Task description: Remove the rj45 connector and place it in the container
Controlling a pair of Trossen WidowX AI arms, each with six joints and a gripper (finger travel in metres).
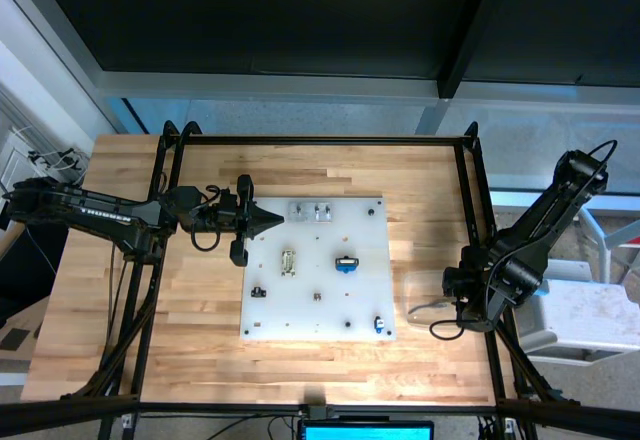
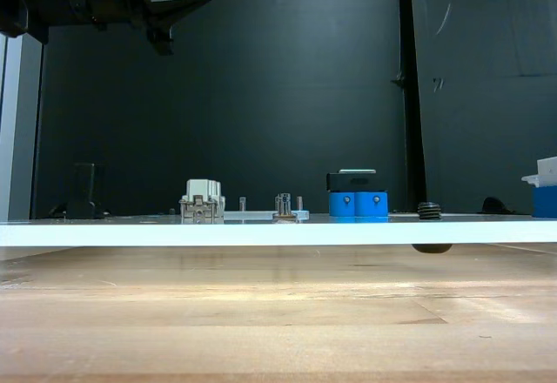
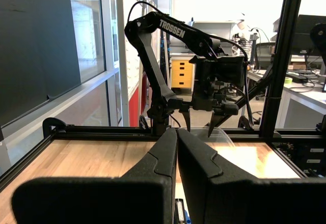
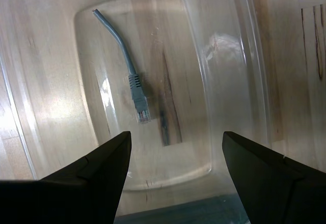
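The right gripper [image 4: 175,137] hangs with its fingers spread wide over the container [image 4: 244,56], which sits on the wooden table [image 1: 200,290] just off the right edge of the white board [image 1: 315,315]. Between the open fingers, on the tub's clear floor, lies the rj45 connector [image 4: 141,109]: a grey plug with a clear tip, and a short grey cable stub [image 4: 119,40] curving away from it (nothing grips it; the fingers are clear of it). In the high view the right gripper sits at the tub's right side. Across the table, the left gripper [image 1: 272,218] hovers high above the far-left part of the board, its fingers [image 3: 158,158] pressed together and pointing toward the right arm. A blue block connector [image 2: 357,203] stands on the board.
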